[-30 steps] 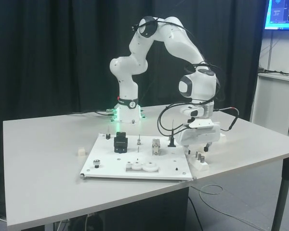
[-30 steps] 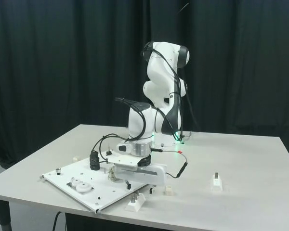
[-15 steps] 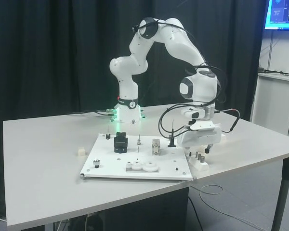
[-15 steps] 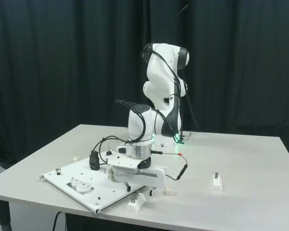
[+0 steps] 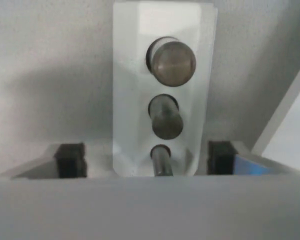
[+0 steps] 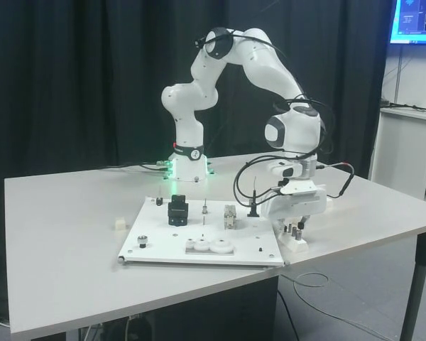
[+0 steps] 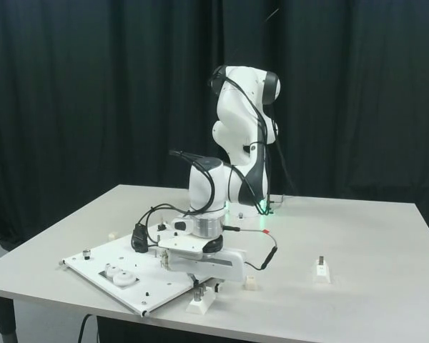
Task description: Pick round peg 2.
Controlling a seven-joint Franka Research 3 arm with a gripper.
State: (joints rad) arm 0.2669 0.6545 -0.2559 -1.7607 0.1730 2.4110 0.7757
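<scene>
White arm (image 6: 255, 64) hangs low over the grey table (image 6: 64, 213), gripper (image 5: 145, 159) spread open, a pad (image 5: 70, 160) on either side of the white peg holder (image 5: 127, 100). Round peg 2 (image 5: 166, 119), a dull metal cylinder, stands upright in the holder's middle hole.

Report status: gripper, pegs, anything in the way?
Gripper open, fingers straddling the white peg holder. Three pegs upright in it, middle peg not gripped. Nothing blocking.
</scene>
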